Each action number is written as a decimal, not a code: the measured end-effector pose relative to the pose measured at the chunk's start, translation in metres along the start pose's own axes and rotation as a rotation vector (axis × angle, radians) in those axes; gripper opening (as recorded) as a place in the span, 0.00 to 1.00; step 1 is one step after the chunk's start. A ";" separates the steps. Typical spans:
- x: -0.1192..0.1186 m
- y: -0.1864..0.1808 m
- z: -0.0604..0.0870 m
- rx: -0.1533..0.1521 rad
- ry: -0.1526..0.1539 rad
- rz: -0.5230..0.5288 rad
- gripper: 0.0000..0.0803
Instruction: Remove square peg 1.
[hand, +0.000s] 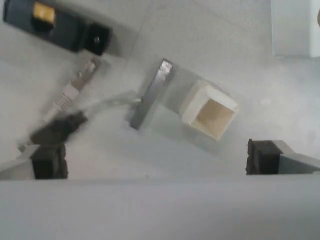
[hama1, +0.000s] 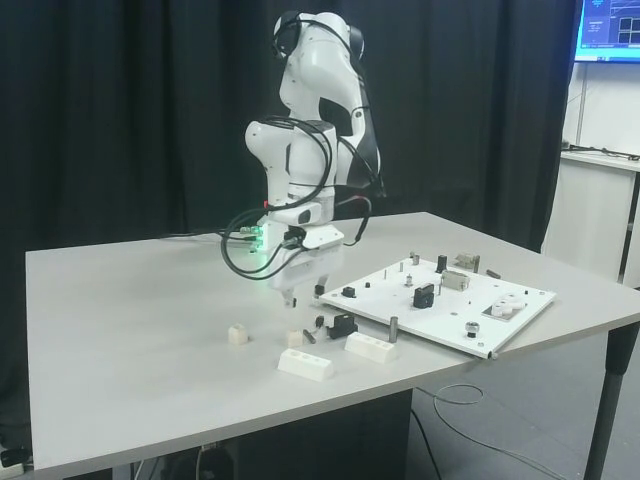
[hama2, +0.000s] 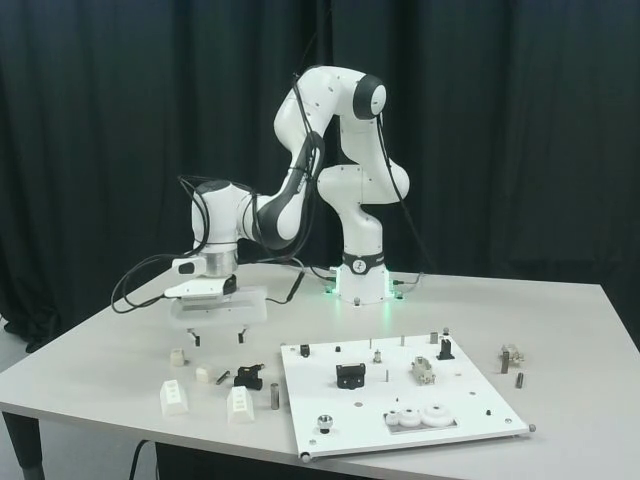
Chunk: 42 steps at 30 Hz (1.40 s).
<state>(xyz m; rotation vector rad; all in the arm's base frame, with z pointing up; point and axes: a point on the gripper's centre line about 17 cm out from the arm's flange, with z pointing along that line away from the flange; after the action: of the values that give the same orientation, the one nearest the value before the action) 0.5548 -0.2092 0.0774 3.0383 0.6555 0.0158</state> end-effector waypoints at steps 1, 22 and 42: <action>0.002 -0.002 0.000 0.005 0.004 0.019 1.00; 0.053 -0.113 -0.024 0.159 -0.013 0.173 1.00; 0.078 -0.246 -0.028 0.199 -0.097 0.300 1.00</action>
<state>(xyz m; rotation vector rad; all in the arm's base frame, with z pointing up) 0.5238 0.0481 0.0975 3.2715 0.2021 -0.1993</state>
